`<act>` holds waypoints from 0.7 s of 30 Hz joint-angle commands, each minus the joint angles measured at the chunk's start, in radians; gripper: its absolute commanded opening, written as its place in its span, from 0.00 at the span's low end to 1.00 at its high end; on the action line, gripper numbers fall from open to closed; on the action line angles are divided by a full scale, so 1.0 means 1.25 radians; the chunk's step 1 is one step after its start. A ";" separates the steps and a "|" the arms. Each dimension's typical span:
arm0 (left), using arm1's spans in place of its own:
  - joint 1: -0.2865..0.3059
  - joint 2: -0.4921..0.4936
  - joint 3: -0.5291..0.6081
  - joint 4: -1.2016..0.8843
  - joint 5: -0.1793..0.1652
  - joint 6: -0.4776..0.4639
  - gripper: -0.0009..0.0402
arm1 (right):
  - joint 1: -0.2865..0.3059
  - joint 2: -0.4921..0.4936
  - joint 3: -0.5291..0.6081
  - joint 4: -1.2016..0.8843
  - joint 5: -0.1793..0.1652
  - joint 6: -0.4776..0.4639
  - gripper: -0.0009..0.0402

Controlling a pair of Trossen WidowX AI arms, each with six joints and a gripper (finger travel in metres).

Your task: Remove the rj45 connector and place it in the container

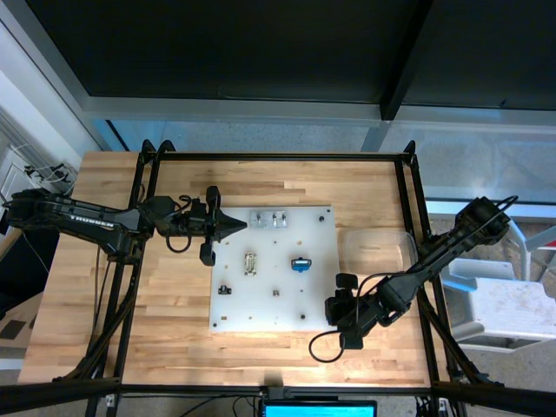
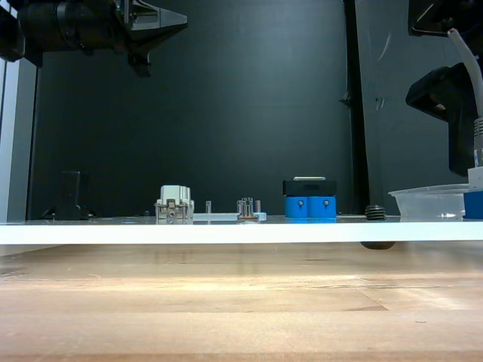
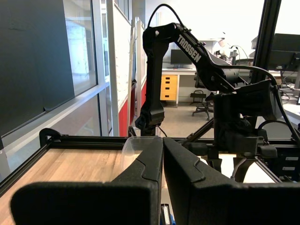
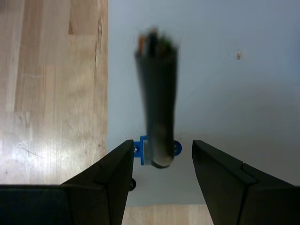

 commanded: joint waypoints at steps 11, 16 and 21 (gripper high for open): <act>0.000 0.000 0.000 0.000 0.000 0.000 0.02 | -0.002 -0.012 -0.005 -0.004 0.001 -0.011 0.36; 0.000 0.000 0.000 0.000 0.000 0.000 0.02 | -0.002 -0.012 -0.005 -0.005 0.001 -0.012 0.35; 0.000 0.000 0.000 0.000 0.000 0.000 0.02 | -0.002 -0.012 -0.006 -0.006 0.000 -0.013 0.32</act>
